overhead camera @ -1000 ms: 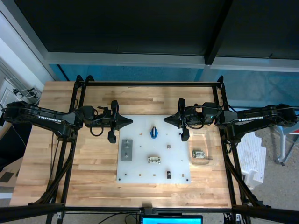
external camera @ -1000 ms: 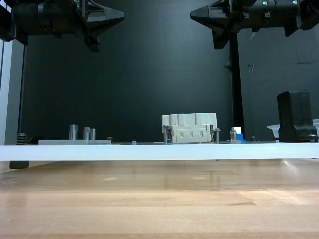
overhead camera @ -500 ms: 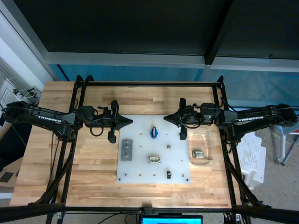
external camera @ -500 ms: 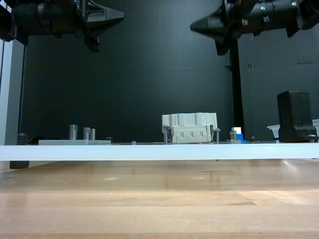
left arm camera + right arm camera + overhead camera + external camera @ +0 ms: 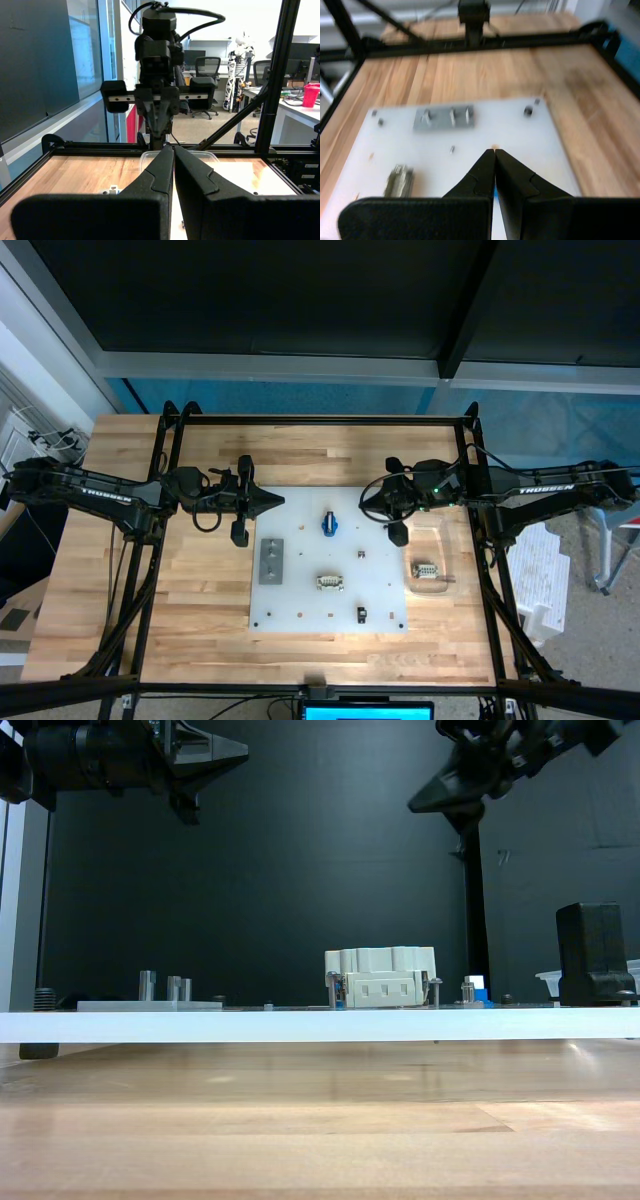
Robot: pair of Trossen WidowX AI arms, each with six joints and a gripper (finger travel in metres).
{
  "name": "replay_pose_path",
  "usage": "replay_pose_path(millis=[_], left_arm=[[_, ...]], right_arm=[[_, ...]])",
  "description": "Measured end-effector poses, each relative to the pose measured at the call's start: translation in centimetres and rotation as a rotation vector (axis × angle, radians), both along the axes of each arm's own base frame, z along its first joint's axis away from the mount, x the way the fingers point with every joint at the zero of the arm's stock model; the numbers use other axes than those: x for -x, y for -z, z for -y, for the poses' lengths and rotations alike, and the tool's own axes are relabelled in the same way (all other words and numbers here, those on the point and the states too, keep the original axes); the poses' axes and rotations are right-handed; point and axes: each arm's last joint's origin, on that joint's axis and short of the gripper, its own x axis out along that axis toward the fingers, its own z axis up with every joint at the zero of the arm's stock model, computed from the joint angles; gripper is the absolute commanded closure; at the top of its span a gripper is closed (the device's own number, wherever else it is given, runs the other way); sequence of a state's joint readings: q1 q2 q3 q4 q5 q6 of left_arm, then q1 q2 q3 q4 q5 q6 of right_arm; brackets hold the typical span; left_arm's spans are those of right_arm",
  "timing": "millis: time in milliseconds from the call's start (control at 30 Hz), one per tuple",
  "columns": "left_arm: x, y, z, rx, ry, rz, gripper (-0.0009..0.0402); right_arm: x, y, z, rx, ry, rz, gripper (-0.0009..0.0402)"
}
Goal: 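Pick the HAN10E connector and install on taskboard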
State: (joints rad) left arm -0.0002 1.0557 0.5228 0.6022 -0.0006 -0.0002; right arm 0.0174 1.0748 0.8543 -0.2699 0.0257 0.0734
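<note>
The connector (image 5: 425, 570), a small beige-grey block with metal ends, lies in a clear tray (image 5: 440, 540) on the wooden table (image 5: 150, 610), just off the right edge of the white board (image 5: 300, 610). Its long axis runs left to right across the table; which face is up cannot be told. Only the high view shows it there. A similar block (image 5: 330, 582) sits near the middle of the board, long axis also left to right. In the low view this block (image 5: 380, 978) appears side-on, a pale body upright between two screws. The right wrist view shows it blurred, near a grey metal plate (image 5: 445, 119). Right gripper (image 5: 363, 502): fingers pressed together on nothing, tilted downward, high over the far right part of the board, well apart from the tray. Left gripper (image 5: 280, 500): fingers likewise together and empty, level, high over the board's far left corner. The left wrist view alone shows the right arm (image 5: 159, 75) head-on.
</note>
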Motion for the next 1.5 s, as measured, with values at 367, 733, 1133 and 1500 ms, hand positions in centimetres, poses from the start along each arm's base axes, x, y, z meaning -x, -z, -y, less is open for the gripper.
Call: replay_pose_path(millis=[367,733,1133,1500], left_arm=[[0.0,0.0,0.0,0.000,0.000,0.000,0.0392],[0.0,0.0,0.0,0.000,0.000,0.000,0.0392],[0.0,0.0,0.0,0.000,0.000,0.000,0.0392],[0.0,0.0,0.0,0.000,0.000,-0.001,0.0392]], right_arm=[[2.2,-0.3,-2.0,-0.038,-0.006,-0.321,0.0393],[4.6,0.2,-3.8,-0.068,0.013,-0.565,0.0394],[5.5,1.0,-6.3,-0.032,0.014,-0.776,0.0394],[4.9,2.6,-8.2,-0.004,-0.020,-0.892,0.0393]])
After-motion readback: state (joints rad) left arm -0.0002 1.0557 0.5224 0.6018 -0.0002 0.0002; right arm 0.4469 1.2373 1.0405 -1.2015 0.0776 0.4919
